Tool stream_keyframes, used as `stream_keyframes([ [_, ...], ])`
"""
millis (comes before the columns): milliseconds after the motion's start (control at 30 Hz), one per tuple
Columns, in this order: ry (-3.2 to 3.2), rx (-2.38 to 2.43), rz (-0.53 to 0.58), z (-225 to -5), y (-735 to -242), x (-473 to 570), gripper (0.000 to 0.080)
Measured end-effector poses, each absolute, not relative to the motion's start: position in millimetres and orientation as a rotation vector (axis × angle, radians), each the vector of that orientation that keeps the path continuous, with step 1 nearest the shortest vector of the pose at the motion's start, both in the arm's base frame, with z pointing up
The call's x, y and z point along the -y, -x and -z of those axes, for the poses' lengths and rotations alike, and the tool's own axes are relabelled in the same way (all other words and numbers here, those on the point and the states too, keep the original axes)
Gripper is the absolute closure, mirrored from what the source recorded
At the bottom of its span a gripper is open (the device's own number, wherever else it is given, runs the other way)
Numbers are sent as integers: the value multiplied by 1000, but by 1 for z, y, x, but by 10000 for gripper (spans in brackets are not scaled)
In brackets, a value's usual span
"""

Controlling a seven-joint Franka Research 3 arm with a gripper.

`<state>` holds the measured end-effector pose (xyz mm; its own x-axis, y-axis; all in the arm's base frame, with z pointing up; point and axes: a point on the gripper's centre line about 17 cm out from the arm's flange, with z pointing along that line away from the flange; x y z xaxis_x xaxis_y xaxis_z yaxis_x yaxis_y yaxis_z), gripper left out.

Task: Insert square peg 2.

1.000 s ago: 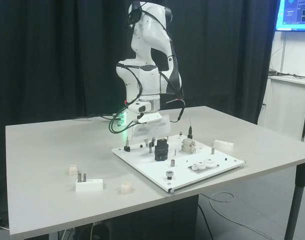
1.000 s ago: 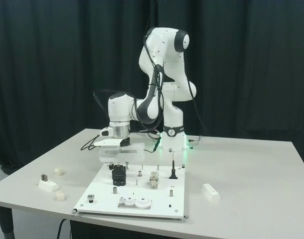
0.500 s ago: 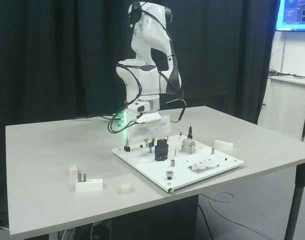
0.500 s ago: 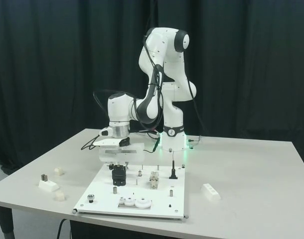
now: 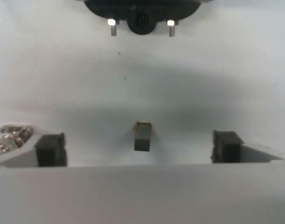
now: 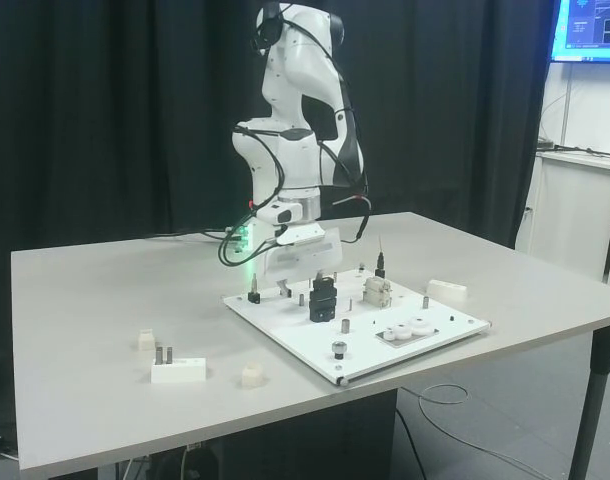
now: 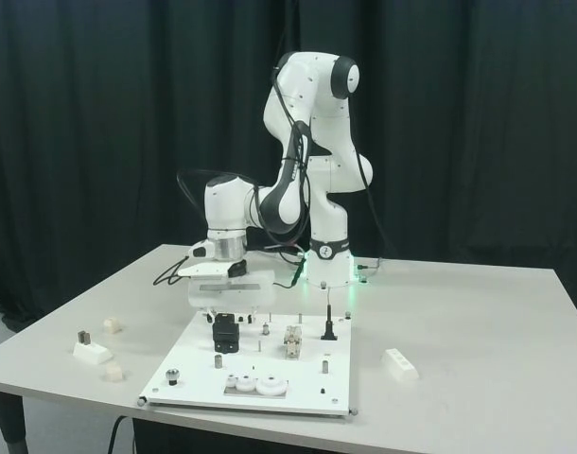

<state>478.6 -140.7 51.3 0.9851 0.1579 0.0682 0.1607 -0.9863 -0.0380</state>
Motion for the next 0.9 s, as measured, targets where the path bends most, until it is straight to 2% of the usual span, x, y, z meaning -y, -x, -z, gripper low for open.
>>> stream_keyframes([
  [133,3080,252,102,-54,-480,139,168],
  [167,3079,252,104,-55,-481,138,44],
  [433,3070,244,127,-64,-484,138,44],
  [467,3068,239,129,-65,-484,138,5],
  [900,3040,110,139,-83,-481,148,3],
])
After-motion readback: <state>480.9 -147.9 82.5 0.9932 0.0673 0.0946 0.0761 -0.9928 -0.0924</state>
